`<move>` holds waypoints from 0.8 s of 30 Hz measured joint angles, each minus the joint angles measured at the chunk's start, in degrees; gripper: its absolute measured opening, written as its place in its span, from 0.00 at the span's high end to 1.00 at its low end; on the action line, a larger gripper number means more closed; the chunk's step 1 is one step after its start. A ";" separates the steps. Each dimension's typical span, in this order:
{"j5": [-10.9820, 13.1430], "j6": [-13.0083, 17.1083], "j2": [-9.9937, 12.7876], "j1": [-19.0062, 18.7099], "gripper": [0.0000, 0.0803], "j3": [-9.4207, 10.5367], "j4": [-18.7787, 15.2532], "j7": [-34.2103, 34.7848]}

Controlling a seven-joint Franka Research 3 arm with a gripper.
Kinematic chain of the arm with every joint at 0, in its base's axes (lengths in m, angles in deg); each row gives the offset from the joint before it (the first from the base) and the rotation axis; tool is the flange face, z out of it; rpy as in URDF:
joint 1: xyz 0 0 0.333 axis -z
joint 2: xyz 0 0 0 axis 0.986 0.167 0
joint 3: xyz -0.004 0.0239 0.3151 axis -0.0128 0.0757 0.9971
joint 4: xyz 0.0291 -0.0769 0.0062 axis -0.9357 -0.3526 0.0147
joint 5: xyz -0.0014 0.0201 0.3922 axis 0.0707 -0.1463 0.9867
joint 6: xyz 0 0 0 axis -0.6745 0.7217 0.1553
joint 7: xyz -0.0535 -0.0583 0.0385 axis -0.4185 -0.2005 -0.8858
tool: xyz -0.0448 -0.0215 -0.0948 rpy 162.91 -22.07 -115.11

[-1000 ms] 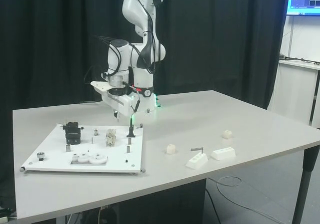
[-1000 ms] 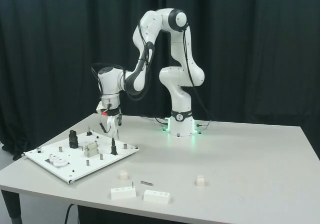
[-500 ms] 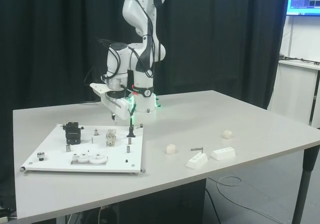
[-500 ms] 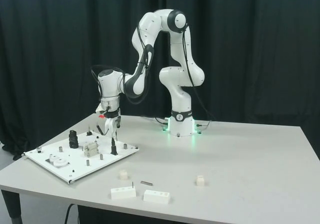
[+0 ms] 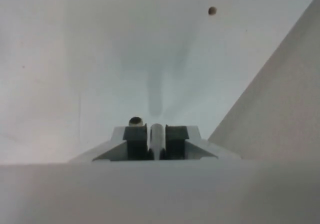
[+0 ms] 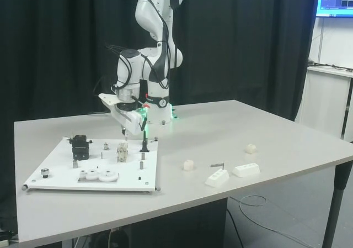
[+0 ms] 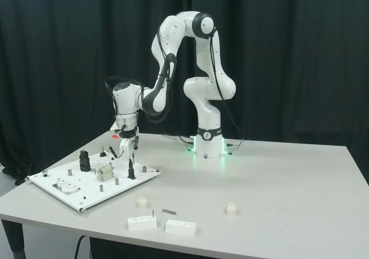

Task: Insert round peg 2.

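The grey table (image 6: 220, 127) carries a white board (image 6: 66, 168) under the white arm (image 7: 173, 45). The gripper (image 6: 126, 130) hangs above the board's far edge, its fingers pinched narrow on a thin round peg (image 5: 157, 136) that points straight down. Just below and beside it stand a black post (image 6: 144, 144), a grey block (image 6: 122, 152) and short pins; nothing lies directly beneath the peg. A small hole (image 5: 212, 10) shows in the board ahead. Two white holders (image 7: 162, 224) lie well apart, off the board.

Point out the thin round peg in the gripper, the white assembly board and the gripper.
thin round peg (image 5: 157, 136), wrist view, its shaft
white assembly board (image 6: 63, 162), first room view, bare top
gripper (image 5: 156, 134), wrist view, between fingertips
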 joint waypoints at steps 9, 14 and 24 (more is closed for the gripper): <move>1.43 0.15 0.00 -0.14 0.91 0.05 -0.06 0.05; 1.65 0.59 0.00 -0.22 0.91 0.10 -0.06 0.05; 2.93 1.19 0.00 -0.30 0.91 0.16 -0.06 0.05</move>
